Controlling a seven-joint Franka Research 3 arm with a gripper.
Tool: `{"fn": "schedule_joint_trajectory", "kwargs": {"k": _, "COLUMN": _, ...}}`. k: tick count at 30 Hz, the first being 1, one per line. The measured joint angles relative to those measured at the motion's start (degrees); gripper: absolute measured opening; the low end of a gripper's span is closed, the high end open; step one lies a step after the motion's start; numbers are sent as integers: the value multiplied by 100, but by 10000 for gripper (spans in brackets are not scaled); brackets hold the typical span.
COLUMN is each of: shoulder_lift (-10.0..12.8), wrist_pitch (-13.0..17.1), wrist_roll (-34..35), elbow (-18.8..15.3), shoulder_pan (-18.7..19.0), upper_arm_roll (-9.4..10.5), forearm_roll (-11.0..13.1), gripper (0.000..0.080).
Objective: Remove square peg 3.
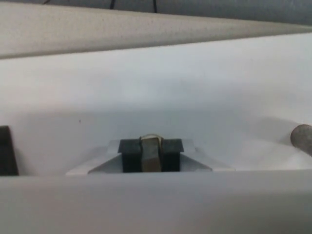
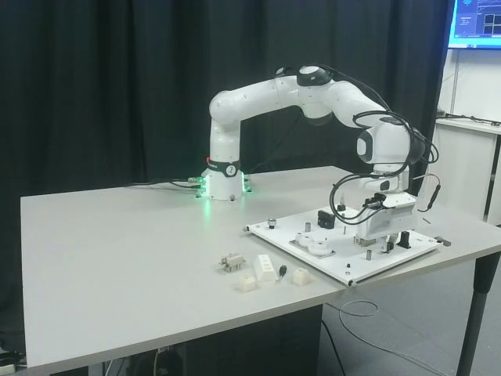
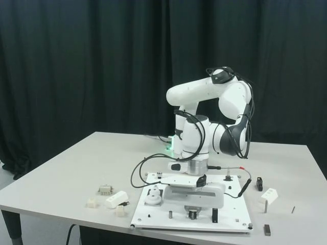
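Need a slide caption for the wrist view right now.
Black fingers shut on square peg just above the white board.

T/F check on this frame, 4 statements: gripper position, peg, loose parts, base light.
1. The gripper is low over the white board. True.
2. The fingers flank a peg in the wrist view. True.
3. The small white parts lie on the board. False: they lie on the grey table, off the board's edge.
4. The arm's base shows no light. False: it glows green.
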Motion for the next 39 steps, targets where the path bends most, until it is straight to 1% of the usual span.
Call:
{"fn": "schedule_joint_trajectory", "kwargs": {"k": 8, "shoulder_lift": 0, "wrist_pitch": 0, "wrist_roll": 28, "elbow": 0, "shoulder_pan": 0, "upper_arm_roll": -1, "forearm_roll": 0, "gripper": 79}}
{"fn": "schedule_joint_trajectory", "kwargs": {"k": 27, "shoulder_lift": 2, "wrist_pitch": -8, "wrist_roll": 382, "elbow": 1, "shoulder_pan": -3, "upper_arm_roll": -2, "forearm_roll": 0, "gripper": 80}}
{"fn": "schedule_joint_trajectory", "kwargs": {"k": 39, "shoulder_lift": 4, "wrist_pitch": -16, "wrist_roll": 903, "elbow": 1, "shoulder_pan": -5, "upper_arm_roll": -2, "forearm_roll": 0, "gripper": 80}}
